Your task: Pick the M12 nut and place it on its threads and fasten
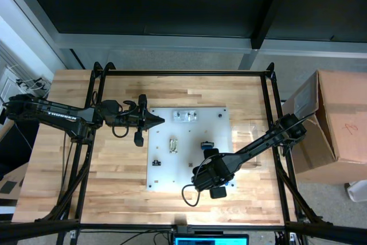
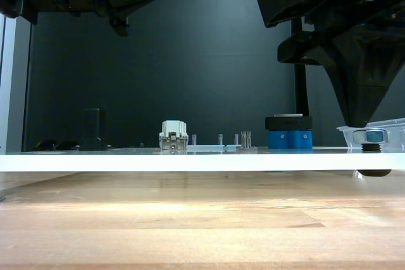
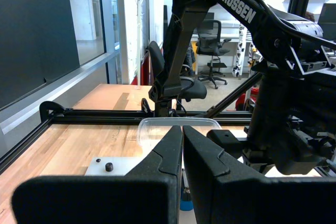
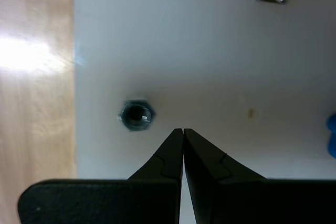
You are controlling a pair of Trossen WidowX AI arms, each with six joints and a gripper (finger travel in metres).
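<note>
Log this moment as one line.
nut: on its stud, ribs showing, not held | right gripper: shut, empty, tips beside nut | left gripper: shut, raised over left edge of board

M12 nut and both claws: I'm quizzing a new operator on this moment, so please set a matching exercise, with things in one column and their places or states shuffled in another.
Things:
1. M12 nut
2. left claw
3. right claw

States:
A. shut on nothing, just above and beside the nut
B. shut, held high over the white board's far left part
C. free of both claws, on its stud, ribs showing below

Pairs: 1-C, 2-B, 3-A.
</note>
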